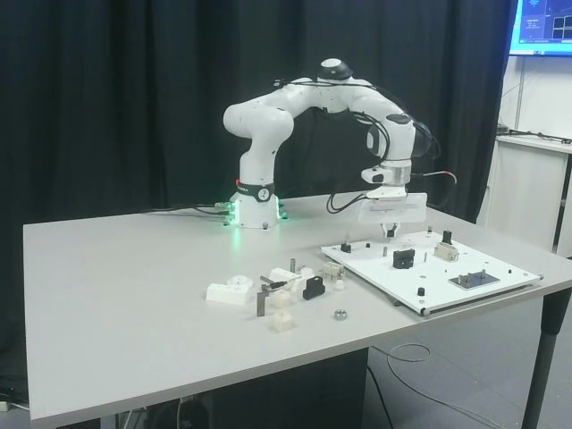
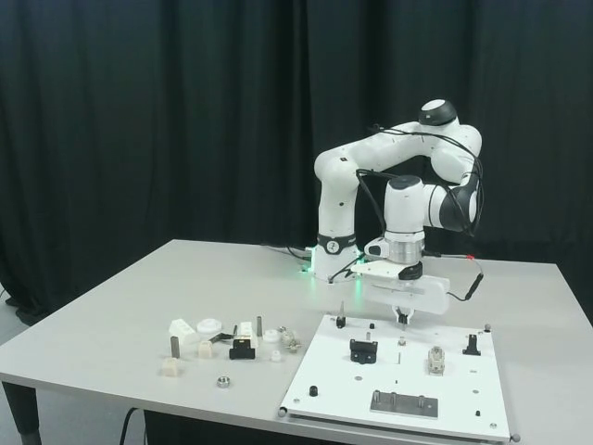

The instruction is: Remove round peg 1.

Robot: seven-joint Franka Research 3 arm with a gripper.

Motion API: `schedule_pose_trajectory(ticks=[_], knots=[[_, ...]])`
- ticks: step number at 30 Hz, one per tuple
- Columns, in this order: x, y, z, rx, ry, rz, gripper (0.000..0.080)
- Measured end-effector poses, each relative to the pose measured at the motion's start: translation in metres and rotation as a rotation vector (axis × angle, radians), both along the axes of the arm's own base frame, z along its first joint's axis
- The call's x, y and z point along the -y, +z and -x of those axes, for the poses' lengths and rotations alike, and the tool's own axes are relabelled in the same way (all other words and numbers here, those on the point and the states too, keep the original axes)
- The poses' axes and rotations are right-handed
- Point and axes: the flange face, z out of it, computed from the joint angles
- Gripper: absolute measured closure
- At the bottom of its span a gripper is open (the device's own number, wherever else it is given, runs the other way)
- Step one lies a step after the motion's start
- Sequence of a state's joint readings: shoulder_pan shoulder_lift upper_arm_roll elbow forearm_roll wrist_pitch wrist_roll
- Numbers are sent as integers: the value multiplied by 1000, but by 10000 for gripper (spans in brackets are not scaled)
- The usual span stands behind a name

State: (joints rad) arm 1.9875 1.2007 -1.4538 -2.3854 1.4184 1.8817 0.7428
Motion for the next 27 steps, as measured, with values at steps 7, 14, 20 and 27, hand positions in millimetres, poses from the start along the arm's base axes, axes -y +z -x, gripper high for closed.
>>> schedule_pose_trajectory(ticks=[7,14,20,27], knots=[[2,9,-2,-4,-1,-5,772],[6,30,-5,2,-1,-5,772],[9,48,-6,1,-1,-8,772],[11,58,-6,-3,-3,-14,772]])
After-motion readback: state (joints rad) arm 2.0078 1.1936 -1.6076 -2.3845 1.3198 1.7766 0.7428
